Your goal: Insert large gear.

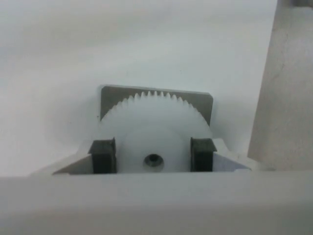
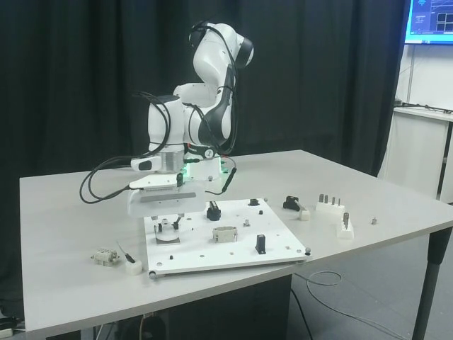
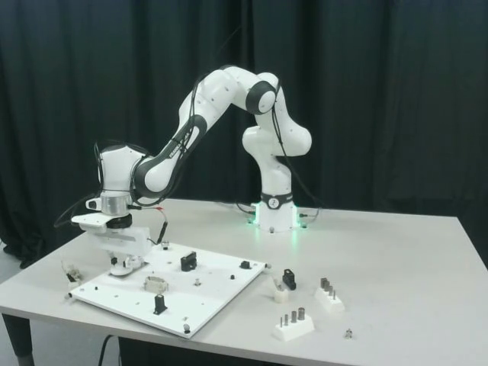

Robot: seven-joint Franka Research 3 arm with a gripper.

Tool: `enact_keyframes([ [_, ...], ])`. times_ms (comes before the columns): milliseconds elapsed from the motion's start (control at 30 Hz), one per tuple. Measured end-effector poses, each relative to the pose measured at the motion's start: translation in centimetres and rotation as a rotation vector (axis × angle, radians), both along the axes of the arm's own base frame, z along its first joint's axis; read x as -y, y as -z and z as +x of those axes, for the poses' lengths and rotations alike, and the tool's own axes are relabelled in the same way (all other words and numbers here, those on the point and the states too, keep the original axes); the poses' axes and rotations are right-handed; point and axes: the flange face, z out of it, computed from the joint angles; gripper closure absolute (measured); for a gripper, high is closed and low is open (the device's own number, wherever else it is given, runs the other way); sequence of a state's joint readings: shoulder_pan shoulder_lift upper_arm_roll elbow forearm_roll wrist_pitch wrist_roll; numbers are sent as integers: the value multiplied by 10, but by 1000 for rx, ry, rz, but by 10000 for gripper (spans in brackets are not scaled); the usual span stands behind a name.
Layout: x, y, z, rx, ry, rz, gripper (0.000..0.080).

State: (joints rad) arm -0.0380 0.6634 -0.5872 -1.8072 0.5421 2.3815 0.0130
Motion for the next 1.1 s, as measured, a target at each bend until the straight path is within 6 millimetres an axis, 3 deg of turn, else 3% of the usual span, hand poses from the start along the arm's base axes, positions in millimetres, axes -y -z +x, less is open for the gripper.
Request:
enact_keyframes([
  [433, 0, 0, 0, -2, -7, -1, 475],
  [1100, -1, 0, 0, -13, -262, -18, 476],
])
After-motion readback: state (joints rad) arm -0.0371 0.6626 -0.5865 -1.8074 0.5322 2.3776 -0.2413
